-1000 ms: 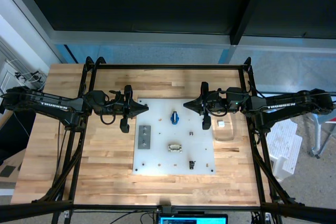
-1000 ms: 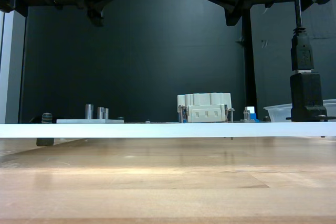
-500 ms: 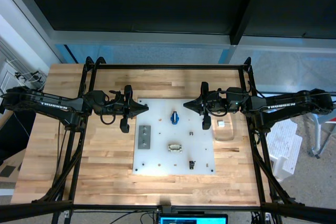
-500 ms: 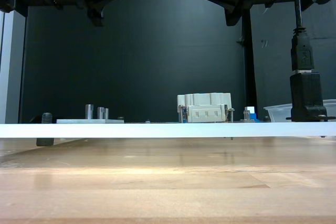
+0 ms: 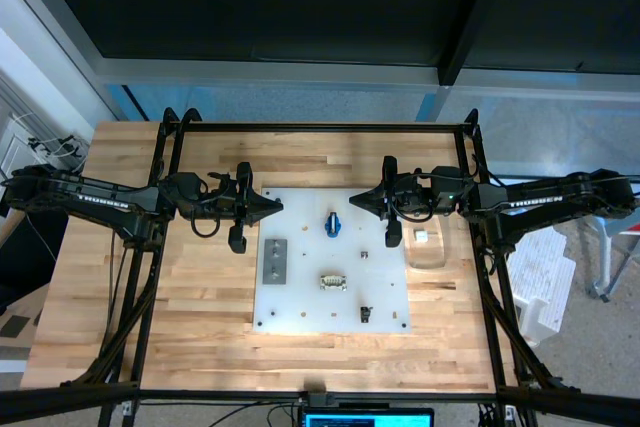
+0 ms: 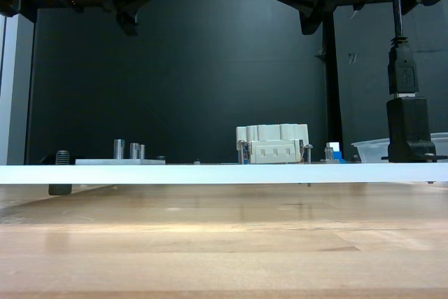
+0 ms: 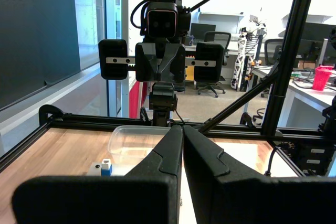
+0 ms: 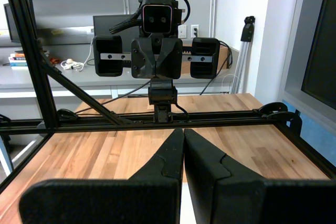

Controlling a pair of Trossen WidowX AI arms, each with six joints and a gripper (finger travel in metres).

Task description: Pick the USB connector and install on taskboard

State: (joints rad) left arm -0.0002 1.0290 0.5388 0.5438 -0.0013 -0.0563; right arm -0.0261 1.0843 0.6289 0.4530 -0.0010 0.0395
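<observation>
Nothing has changed over the last second: both views match the earlier frames, with neither arm nor any part moved. I take that to mean the rig is idle, not mid-step.

The left gripper (image 5: 278,206) hangs well above the taskboard (image 5: 300,297) at its far left corner, its fingers pressed together on nothing. The right gripper (image 5: 352,201) mirrors it further along the far edge, likewise closed and empty. Each points inward at the other, and each wrist view shows the opposite arm straight ahead.

The USB connector (image 6: 404,75) is where I look next. In the low view it stands upright with its cable running straight up, its lower end meeting a black socket (image 6: 409,127) on the taskboard. From above that spot reads as a small dark shape near the near right corner. I judge the plug to be seated, though I can't confirm how deep it sits.

The grey metal block (image 5: 274,260), blue part (image 5: 333,224) and D-shaped socket (image 5: 333,282) sit untouched on the taskboard. A clear tray (image 5: 430,257) lies on the table just off the right edge, holding a small white piece (image 5: 422,236).

With both grippers clear and closed and the plug upright, I'd call the install most likely finished, with only a check of the seating left
</observation>
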